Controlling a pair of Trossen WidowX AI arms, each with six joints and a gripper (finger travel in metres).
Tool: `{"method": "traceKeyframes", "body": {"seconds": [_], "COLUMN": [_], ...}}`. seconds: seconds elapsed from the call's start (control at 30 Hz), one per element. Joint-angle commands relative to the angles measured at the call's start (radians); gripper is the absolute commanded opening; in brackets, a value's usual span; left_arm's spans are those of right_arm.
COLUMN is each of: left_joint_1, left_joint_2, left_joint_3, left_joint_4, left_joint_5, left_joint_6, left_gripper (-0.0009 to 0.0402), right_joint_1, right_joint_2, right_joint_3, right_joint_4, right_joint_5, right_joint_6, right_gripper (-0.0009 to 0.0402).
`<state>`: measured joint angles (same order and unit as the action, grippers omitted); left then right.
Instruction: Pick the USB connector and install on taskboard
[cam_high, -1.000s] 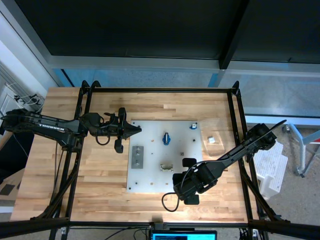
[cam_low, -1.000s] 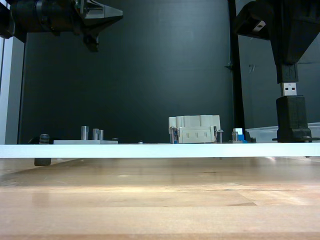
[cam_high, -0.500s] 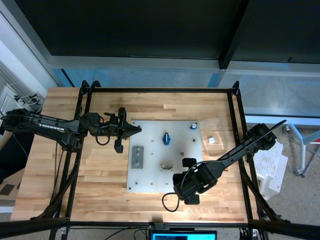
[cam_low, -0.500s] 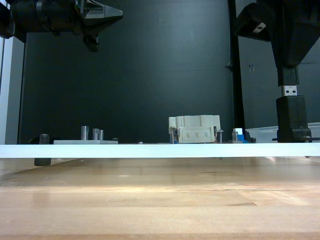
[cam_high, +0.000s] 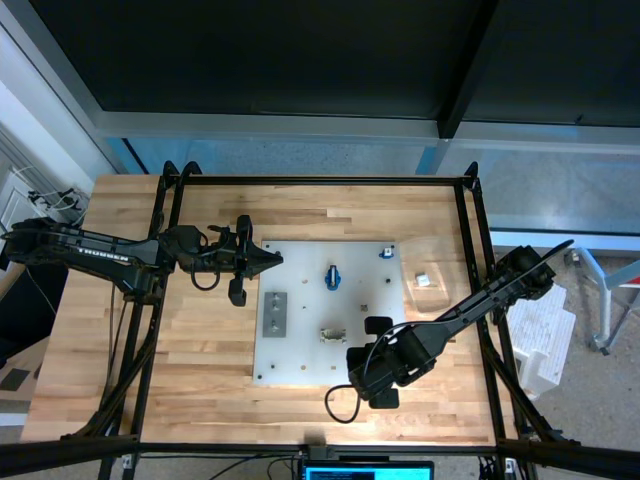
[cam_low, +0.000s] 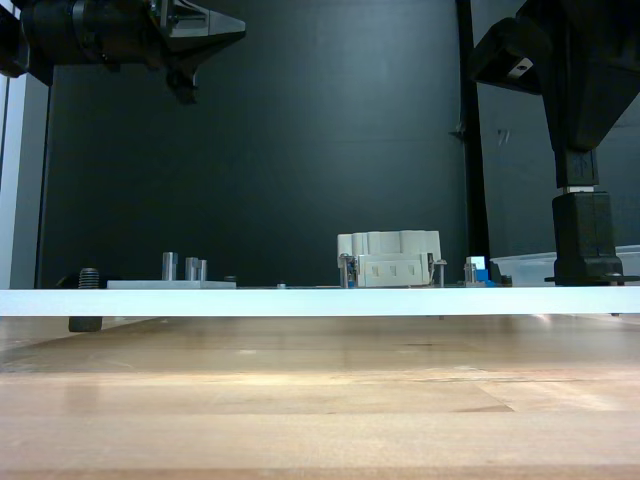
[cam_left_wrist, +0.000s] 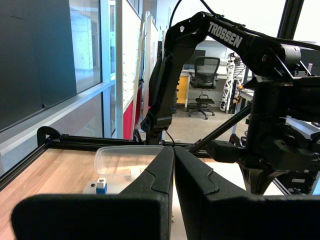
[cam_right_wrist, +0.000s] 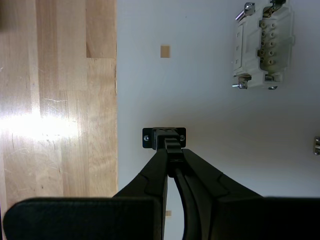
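The white taskboard lies mid-table with a grey block, a blue knob and a metal multi-pin socket. My right gripper hangs over the board's near right part, shut on the black USB connector. In the low view the USB connector stands upright with its metal tip almost fully inside the small black socket; only a sliver of metal shows. My left gripper is shut and empty, held high off the board's left edge.
A clear plastic container with a small white part sits on the wood right of the board. A small blue piece stands at the board's far right corner. The black frame rails run along both table sides.
My right gripper has come straight down with the USB connector. Its bare metal tip has sunk into the black socket. The left arm has stayed still.
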<state>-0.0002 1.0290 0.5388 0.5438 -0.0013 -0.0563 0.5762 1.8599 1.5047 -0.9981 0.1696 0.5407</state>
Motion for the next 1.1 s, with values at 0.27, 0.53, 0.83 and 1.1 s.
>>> {"method": "traceKeyframes", "body": {"seconds": [0.27,0.53,0.83,1.1], "left_joint_1": [0.0,0.0,0.0,0.0], "left_joint_2": [0.0,0.0,0.0,0.0], "left_joint_3": [0.0,0.0,0.0,0.0], "left_joint_4": [0.0,0.0,0.0,0.0], "left_joint_5": [0.0,0.0,0.0,0.0], "left_joint_6": [0.0,0.0,0.0,0.0], "left_gripper": [0.0,0.0,0.0,0.0], "right_joint_1": [0.0,0.0,0.0,0.0], "right_joint_2": [0.005,0.005,-0.005,-0.012], "right_joint_3": [-0.009,-0.009,-0.008,-0.008], "right_joint_4": [-0.002,0.001,0.008,0.01], "right_joint_5": [-0.005,-0.01,-0.013,-0.013], "right_joint_6": [-0.003,-0.002,0.002,0.002], "right_gripper": [0.0,0.0,0.0008,0.0031]}}
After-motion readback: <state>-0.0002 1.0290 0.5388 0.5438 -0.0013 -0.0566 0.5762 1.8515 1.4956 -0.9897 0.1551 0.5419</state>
